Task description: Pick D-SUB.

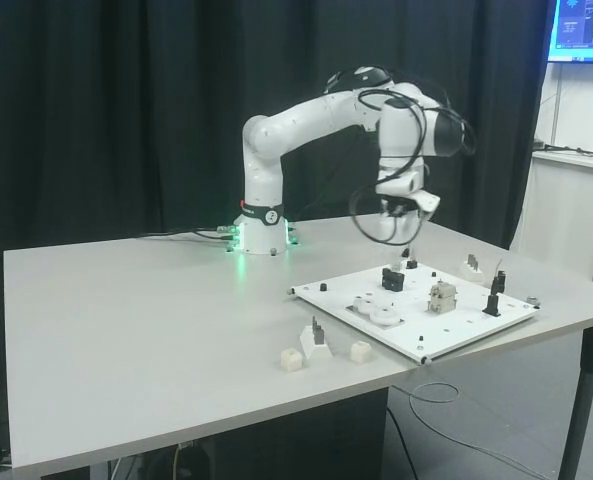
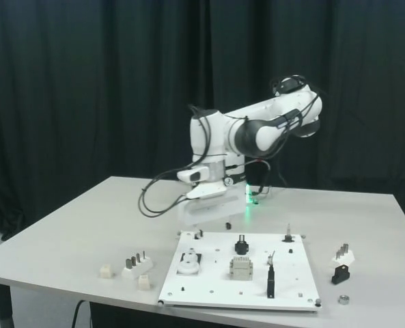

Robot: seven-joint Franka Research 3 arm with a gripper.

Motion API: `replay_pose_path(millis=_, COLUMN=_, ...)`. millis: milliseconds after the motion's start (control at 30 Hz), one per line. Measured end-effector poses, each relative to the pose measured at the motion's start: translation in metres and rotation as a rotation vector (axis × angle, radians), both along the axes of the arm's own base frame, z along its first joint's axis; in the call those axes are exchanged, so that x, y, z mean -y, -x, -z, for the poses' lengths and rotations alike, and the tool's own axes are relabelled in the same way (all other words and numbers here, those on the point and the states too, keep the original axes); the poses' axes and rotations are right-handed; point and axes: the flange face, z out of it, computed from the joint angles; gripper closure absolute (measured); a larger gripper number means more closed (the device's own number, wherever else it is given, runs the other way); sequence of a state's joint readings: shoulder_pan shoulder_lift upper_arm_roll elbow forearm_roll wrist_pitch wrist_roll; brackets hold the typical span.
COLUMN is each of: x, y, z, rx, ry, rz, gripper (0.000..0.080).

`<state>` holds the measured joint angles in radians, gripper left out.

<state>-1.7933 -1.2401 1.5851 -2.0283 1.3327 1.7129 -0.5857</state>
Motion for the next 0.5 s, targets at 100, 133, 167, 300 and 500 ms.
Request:
replay_pose_path(millis=100, x=-0.02, y=-0.001, z=-0.002, rx=0.008, ry=-0.009, rz=-0.026, gripper=0.0003)
replay_pose_path(millis=133, x=-0.026, y=-0.002, z=-0.002, rx=0.01, ry=-0.011, rz=-0.032, gripper=0.0003)
replay_pose_path(millis=167, x=-0.033, y=-0.002, z=-0.003, rx=0.012, ry=-0.013, rz=-0.038, gripper=0.0003)
replay_pose_path(millis=300, x=-0.061, y=-0.002, z=-0.004, rx=0.017, ry=-0.02, rz=-0.055, gripper=0.0003)
replay_pose_path(millis=500, x=-0.105, y=0.0, z=-0.006, rx=0.021, ry=-0.028, rz=-0.077, gripper=0.0003)
